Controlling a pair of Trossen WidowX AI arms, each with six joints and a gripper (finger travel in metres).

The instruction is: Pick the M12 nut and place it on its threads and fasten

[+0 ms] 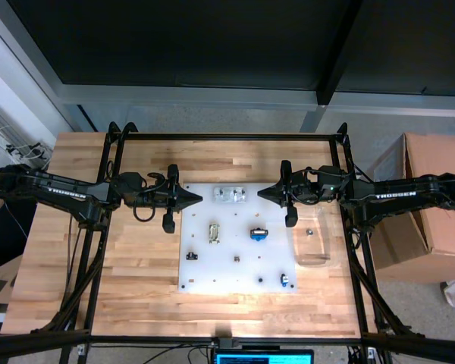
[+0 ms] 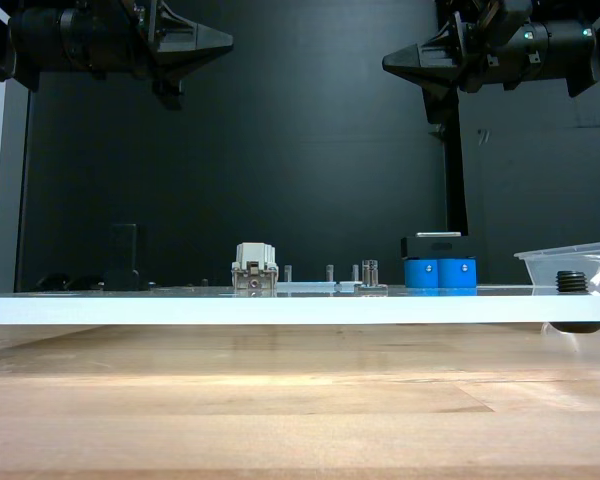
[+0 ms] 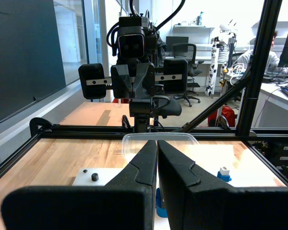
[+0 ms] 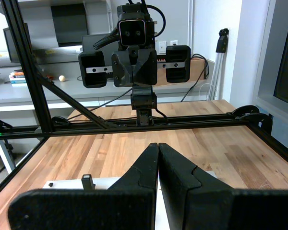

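Observation:
The small silver nut (image 1: 309, 232) lies free inside the clear tray (image 1: 322, 254) to the right of the white board (image 1: 201, 265), as the high view shows. The black ribbed stud (image 2: 572, 282) stands bare near the board's near right edge (image 1: 262, 280), ribs showing. My left gripper (image 1: 199, 199) hovers high over the board's far left side, shut on nothing (image 3: 157, 143). My right gripper (image 1: 259, 192) hovers high over the board's far right part, facing the left one, also shut and empty (image 4: 158, 145). Both are well above the parts (image 2: 230, 40) (image 2: 385, 62).
The board carries a silver block (image 1: 230, 196) at the far edge, a grey connector (image 1: 214, 233), a blue-and-black block (image 1: 258, 233) and a small blue part (image 1: 286, 280). A black frame (image 1: 227, 137) rings the table. A cardboard box (image 1: 432, 197) stands off the right.

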